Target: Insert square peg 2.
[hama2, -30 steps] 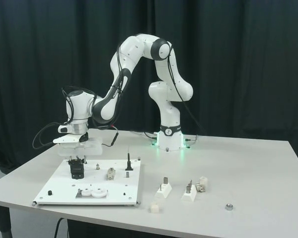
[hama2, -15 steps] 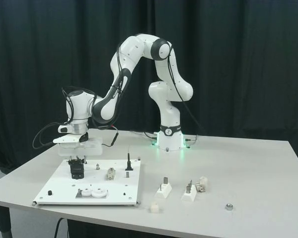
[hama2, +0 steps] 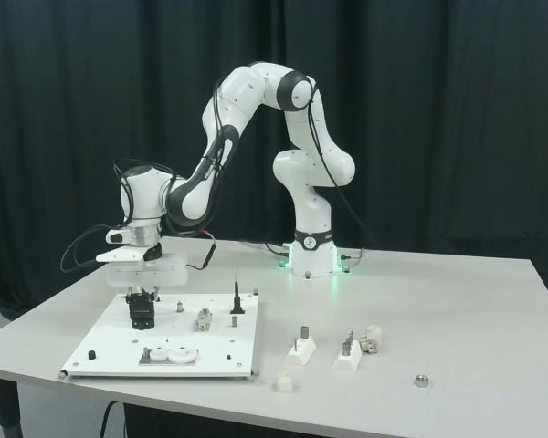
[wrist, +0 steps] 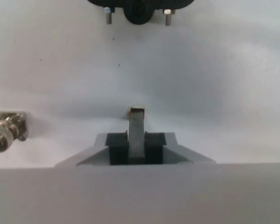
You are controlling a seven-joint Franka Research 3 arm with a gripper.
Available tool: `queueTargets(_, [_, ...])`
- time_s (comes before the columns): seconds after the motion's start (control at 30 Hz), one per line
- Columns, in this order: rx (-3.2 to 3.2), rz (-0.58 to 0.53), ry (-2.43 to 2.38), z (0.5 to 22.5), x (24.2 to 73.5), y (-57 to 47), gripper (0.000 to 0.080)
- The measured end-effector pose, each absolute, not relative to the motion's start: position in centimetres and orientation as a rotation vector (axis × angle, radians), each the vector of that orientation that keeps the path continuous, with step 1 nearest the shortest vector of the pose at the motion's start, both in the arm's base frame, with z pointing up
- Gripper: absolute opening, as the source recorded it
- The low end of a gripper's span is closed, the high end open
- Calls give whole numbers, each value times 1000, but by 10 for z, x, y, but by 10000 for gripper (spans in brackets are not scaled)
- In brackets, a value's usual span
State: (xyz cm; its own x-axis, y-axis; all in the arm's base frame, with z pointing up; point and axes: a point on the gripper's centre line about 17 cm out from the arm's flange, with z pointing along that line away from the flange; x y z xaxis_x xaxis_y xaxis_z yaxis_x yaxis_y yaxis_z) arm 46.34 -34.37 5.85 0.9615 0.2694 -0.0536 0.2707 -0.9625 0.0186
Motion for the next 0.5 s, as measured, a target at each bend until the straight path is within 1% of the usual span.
queueTargets(0.5, [3083,-76,465,58,464,-342,71])
